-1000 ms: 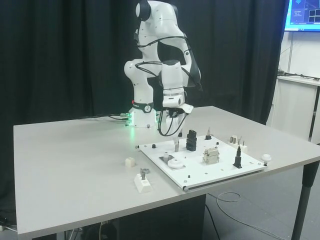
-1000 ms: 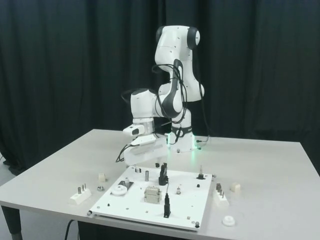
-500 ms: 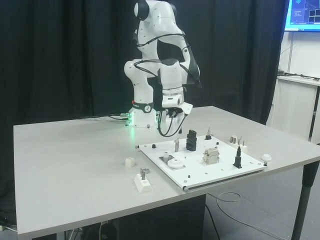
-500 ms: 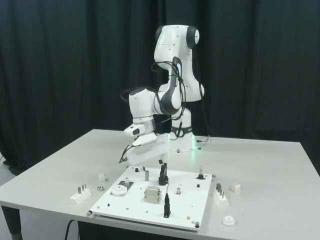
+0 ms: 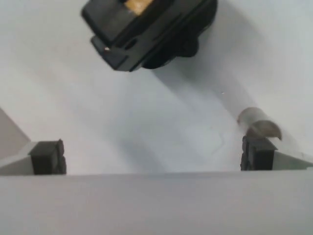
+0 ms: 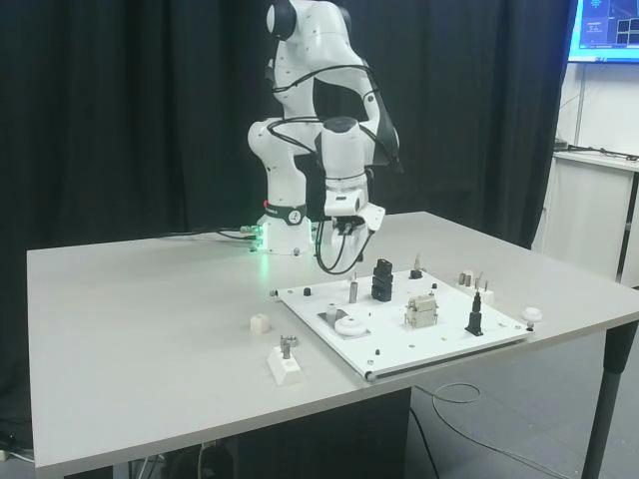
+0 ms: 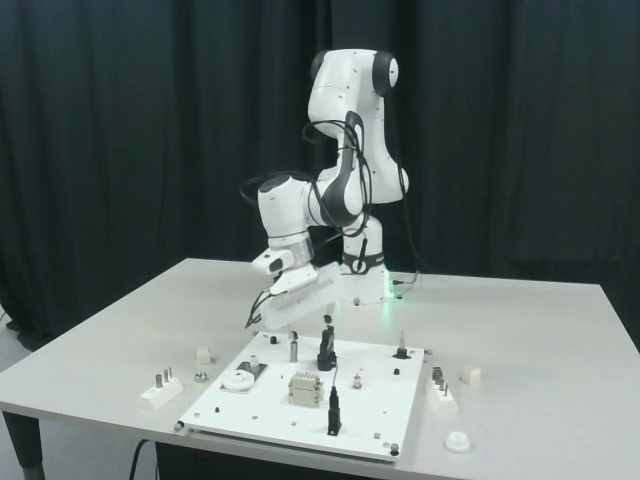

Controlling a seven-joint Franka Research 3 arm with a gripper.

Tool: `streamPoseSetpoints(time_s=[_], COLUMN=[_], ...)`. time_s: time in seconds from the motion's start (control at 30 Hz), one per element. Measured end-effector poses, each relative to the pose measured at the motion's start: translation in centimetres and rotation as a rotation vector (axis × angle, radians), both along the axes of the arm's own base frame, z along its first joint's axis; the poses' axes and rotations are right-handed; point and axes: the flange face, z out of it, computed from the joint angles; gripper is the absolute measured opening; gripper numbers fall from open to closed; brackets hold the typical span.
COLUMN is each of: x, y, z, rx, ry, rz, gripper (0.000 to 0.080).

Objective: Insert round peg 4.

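A grey round peg (image 6: pixel 352 290) stands upright on the white board (image 6: pixel 429 344), beside a black connector (image 6: pixel 381 280). My gripper (image 6: pixel 353 261) hangs just above the peg, open, with nothing between its fingers. In the wrist view the gripper (image 5: pixel 151 155) has its black fingertips (image 5: pixel 257 154) wide apart; the peg's top (image 5: pixel 259 122) lies close by one of them, and the black connector (image 5: pixel 146 24) is beyond. In the second room view the gripper (image 7: pixel 287 327) is tilted above the peg (image 7: pixel 293 351).
A white block holding pegs (image 6: pixel 286 365) and a small white cube (image 6: pixel 259 322) lie on the grey table beside the board. A white ring (image 6: pixel 349 325), a grey connector (image 6: pixel 421 311) and a black upright plug (image 6: pixel 475 314) sit on the board. A white cap (image 6: pixel 532 315) lies near the table edge.
My gripper has risen from around the peg and drawn back toward the arm's base. The peg has stayed standing on the board.
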Motion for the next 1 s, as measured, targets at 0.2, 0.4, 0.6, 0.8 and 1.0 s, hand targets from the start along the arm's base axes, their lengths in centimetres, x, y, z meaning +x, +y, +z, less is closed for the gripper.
streamPoseSetpoints(time_s=[0.2, 0.4, 0.6, 0.8, 1.0], x=[-0.24, -0.32, -0.28, -0.28, -0.25], y=[0.31, 0.64, 0.92, 0.99, 0.95], z=[0.47, 0.86, 0.96, 0.96, 0.91], rx=[0.003, -0.003, -0.008, -0.009, -0.012], ry=[0.022, 0.028, 0.029, 0.029, 0.025], rz=[0.006, 0.004, 0.007, 0.008, 0.008], gripper=[0.08, 0.08, 0.08, 0.08, 0.08])
